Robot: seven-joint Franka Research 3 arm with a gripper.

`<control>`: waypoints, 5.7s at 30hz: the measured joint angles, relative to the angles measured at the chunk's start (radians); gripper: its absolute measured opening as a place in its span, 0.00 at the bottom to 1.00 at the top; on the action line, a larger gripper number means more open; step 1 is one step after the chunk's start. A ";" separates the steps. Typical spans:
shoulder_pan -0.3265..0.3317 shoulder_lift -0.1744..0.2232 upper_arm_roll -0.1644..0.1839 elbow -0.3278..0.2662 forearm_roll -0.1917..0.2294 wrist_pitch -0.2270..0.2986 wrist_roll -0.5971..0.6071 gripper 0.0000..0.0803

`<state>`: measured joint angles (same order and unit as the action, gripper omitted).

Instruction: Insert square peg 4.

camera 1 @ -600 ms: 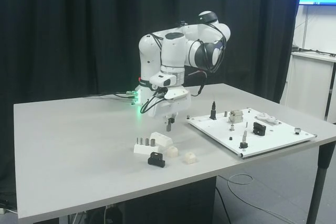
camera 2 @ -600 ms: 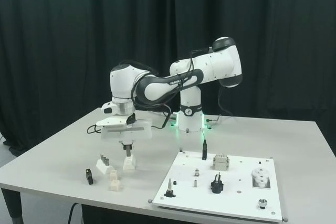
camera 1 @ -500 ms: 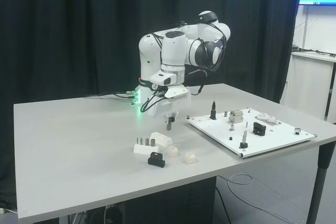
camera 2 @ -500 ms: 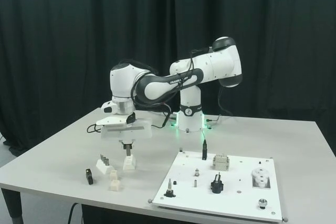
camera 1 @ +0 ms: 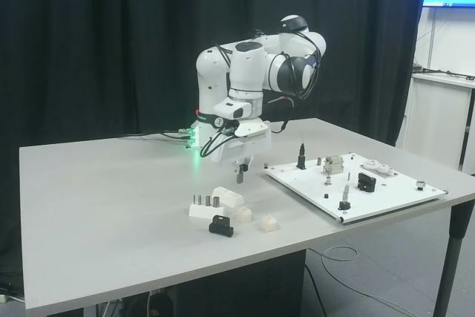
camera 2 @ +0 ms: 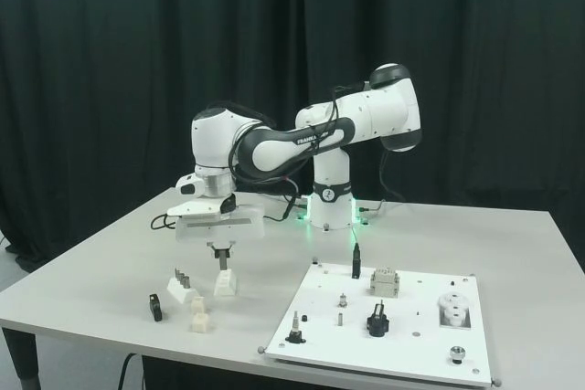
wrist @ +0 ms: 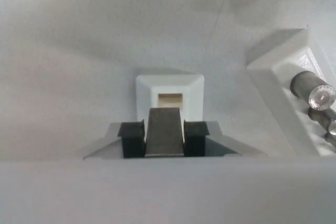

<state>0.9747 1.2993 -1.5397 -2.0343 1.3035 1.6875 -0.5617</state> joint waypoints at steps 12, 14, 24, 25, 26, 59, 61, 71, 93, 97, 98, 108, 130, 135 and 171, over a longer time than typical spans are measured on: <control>0.000 0.000 0.000 0.003 0.000 0.007 -0.001 0.19; 0.000 0.000 0.000 0.003 0.000 0.009 -0.001 0.19; 0.001 0.000 0.000 0.003 -0.002 0.011 -0.013 0.19; 0.002 0.000 0.000 0.003 -0.003 0.010 -0.014 0.19; 0.002 0.000 0.001 0.003 -0.005 0.010 -0.015 0.19; 0.257 -0.018 -0.029 -0.174 -0.020 0.005 -0.163 0.19; 0.285 -0.021 -0.031 -0.191 -0.020 0.019 -0.169 0.19; 0.431 -0.040 -0.038 -0.277 -0.020 0.094 -0.220 0.19; 0.649 -0.044 -0.034 -0.407 -0.037 0.239 -0.448 0.19; 0.662 -0.045 -0.028 -0.413 -0.041 0.246 -0.516 0.19; 0.665 -0.046 -0.026 -0.414 -0.041 0.248 -0.537 0.19; 0.695 -0.052 -0.015 -0.421 -0.041 0.251 -0.687 0.19; 0.768 -0.066 0.001 -0.435 -0.044 0.227 -0.822 0.19; 0.793 -0.066 0.001 -0.443 -0.046 0.208 -0.822 0.19; 0.840 -0.066 0.025 -0.476 -0.034 0.190 -0.822 0.19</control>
<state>1.8150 1.2329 -1.5151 -2.5103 1.2691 1.8779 -1.3836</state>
